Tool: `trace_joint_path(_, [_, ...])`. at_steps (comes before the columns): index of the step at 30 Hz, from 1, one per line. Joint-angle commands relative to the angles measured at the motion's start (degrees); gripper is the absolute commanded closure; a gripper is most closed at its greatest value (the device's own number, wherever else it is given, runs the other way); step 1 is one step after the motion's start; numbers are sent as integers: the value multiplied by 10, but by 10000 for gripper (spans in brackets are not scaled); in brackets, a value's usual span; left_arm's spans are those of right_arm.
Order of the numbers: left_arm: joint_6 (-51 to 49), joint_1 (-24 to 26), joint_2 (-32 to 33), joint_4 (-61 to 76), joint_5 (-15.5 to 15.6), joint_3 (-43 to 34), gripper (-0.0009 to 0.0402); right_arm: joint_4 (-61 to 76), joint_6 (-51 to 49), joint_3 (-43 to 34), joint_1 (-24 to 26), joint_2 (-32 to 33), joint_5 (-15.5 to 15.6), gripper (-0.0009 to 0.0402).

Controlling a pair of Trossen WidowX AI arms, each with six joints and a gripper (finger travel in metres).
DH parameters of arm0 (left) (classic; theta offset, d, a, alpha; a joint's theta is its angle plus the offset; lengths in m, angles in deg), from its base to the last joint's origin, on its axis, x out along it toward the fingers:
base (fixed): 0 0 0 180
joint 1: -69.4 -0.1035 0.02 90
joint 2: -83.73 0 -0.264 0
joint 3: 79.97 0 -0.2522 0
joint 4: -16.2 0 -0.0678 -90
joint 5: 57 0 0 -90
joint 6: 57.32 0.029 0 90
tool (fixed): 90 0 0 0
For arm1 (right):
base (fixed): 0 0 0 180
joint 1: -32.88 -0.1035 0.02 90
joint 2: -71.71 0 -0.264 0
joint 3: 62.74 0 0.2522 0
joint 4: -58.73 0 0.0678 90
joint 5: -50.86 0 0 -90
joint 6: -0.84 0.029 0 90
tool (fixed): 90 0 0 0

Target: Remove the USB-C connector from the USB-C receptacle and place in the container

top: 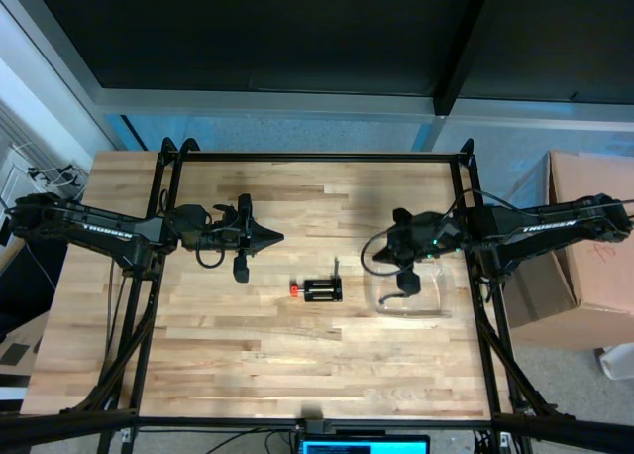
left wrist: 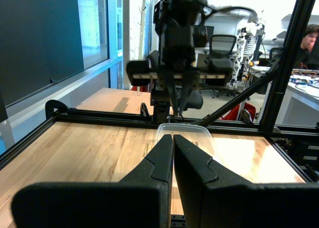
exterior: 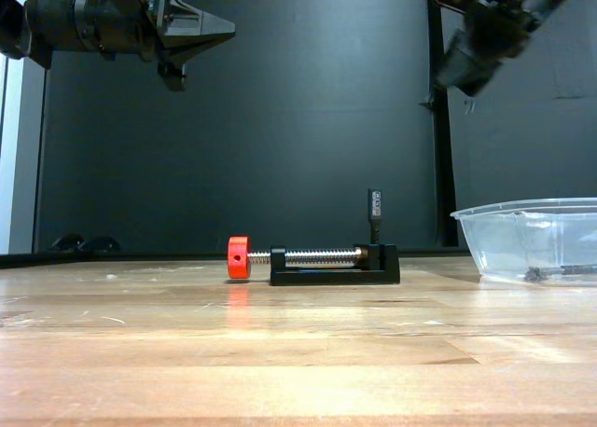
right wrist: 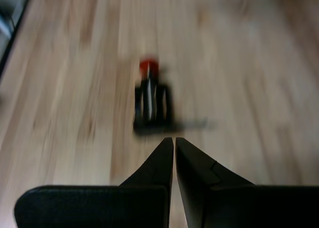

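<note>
A cardboard box (top: 586,281) stands beside the wooden table (top: 297,367).

Cardboard box (top: 584,261) beside wooden table (top: 248,375); lit screen (top: 365,444) at near edge.

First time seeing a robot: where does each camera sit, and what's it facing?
High view: above the table's near edge, looking down; left arm, right arm, clamp between.
Low view: table height, level with the clamp; left gripper high left, right gripper high above the container.
Left wrist view: on left arm, facing the right arm; shut fingers show.
Right wrist view: on right arm, facing down at the clamp; shut, empty fingers show.
Shared: high and low show the container, with perhaps the USB-C connector lying inside.
</note>
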Motion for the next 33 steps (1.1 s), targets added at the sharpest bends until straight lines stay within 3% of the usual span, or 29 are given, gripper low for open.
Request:
trace_joint_path(1, [0,0,0,0,0,0,393,-90,-33,26,29,-14,3,393])
trace_joint_path(8, [0,0,0,0,0,0,393,-320,-62,110,66,-43,65,394])
trace_joint_path(18, [0,0,0,0,0,0,393,-557,-53,223,71,-61,53,394])
trace_joint_path(33, [0,0,0,0,0,0,393,-602,-43,259,71,-61,52,394])
